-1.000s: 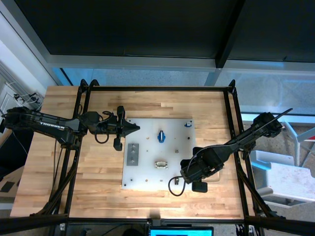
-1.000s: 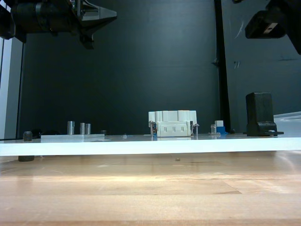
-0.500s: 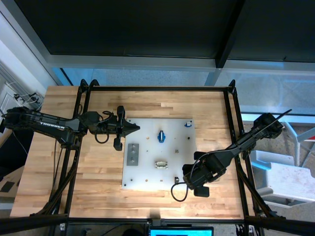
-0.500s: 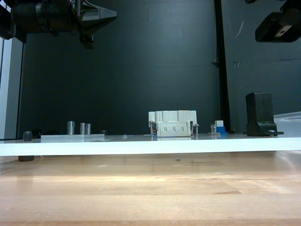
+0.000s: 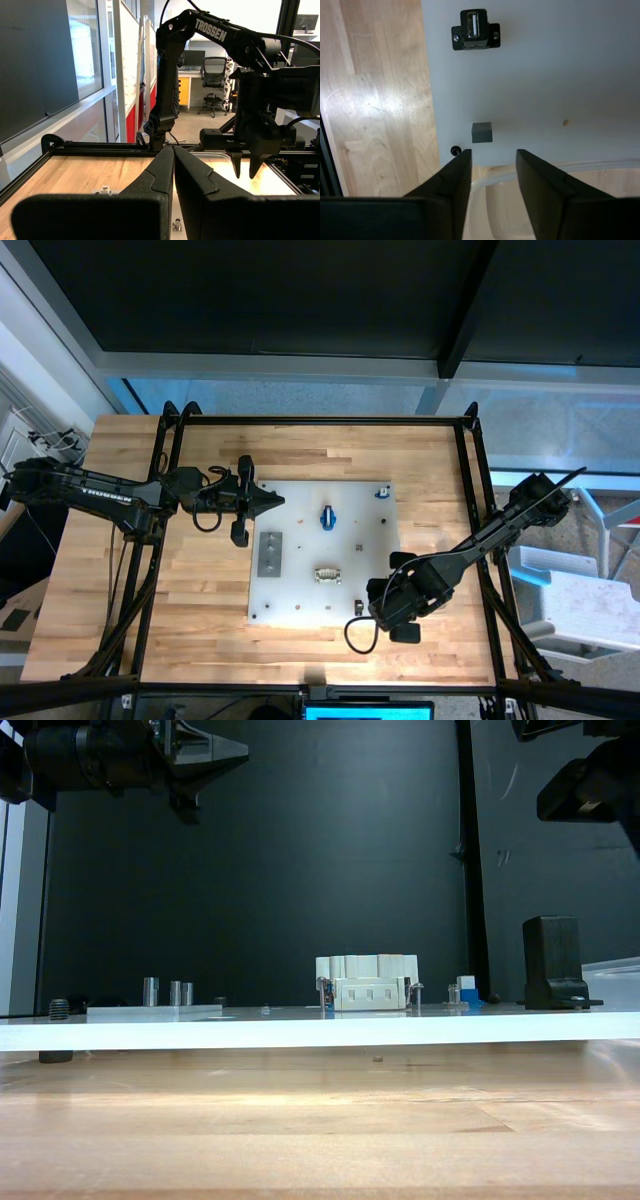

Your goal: Pick the 16mm bar from the taskboard and place it in the container

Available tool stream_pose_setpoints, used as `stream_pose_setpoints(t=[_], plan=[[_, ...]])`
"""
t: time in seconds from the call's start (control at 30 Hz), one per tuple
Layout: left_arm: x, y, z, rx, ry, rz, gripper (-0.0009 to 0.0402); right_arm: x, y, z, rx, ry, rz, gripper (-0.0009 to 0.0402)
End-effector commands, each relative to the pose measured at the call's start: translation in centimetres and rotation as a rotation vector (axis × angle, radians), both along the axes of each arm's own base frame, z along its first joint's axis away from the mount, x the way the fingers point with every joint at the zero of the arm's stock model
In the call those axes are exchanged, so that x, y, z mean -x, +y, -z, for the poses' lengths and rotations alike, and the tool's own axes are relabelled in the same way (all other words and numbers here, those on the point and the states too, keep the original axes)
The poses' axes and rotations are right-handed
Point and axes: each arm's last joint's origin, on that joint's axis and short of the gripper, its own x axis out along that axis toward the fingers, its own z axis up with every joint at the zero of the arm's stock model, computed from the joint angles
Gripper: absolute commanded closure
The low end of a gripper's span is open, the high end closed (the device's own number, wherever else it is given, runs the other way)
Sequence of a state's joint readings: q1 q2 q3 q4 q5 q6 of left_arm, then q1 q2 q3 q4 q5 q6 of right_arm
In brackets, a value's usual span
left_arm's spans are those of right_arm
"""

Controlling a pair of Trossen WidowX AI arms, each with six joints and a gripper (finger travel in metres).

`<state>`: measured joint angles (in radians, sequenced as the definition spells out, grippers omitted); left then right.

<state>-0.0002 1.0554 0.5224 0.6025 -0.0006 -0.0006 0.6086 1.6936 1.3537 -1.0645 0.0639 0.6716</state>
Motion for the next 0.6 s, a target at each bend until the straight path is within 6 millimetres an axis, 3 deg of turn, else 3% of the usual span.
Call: stream_pose_setpoints(t=[0.03,0.23,0.6], plan=[[0.0,0.0,0.0,0.0,0.0,0.0,0.0393,-0.1,0.1,0.2,-0.001,-0.003,-0.003,0.0241],[0.0,0.0,0.0,0.0,0.0,0.0,0.0393,-0.1,0.1,0.2,0.004,-0.008,-0.003,0.022],[0.0,0.0,0.0,0.0,0.0,0.0,0.0393,-0.5,0.4,2.0,0.03,-0.009,-0.044,0.0219]])
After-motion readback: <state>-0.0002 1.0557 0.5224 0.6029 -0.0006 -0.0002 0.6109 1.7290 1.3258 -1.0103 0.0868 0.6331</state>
